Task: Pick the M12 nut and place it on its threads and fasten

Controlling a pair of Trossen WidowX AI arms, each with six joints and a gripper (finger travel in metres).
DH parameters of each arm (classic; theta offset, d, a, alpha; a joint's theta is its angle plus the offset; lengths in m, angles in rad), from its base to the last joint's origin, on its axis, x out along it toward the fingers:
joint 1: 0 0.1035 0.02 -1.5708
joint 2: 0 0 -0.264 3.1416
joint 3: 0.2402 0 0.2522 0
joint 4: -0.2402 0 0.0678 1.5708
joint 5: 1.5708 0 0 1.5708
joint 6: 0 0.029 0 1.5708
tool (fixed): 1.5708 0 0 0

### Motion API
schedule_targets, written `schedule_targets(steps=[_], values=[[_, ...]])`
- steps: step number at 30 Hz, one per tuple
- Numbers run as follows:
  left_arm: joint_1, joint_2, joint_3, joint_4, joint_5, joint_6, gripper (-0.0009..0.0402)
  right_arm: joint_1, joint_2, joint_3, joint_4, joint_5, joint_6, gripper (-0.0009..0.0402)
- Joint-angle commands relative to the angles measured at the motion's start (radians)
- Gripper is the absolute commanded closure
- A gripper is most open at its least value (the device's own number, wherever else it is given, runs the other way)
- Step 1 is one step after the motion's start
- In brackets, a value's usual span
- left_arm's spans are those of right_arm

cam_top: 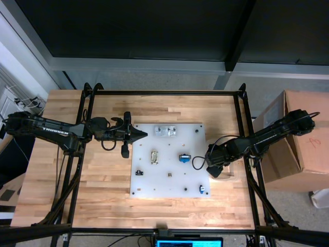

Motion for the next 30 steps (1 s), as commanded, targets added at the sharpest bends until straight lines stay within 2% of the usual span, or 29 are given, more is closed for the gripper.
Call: schedule_targets(steps=[1,25,30], values=[[0.000,0.000,0.000,0.000,0.000,0.000,0.0393,0.002,0.000,0.003,0.001,-0.005,0.000,0.0220],[0.000,0.000,0.000,0.000,0.000,0.000,0.0393,0.002,0.000,0.005,-0.017,-0.013,-0.002,0.0226],[0.000,0.000,0.000,0.000,0.000,0.000,0.0393,0.002,0.000,0.005,-0.017,-0.020,-0.008,0.0243]])
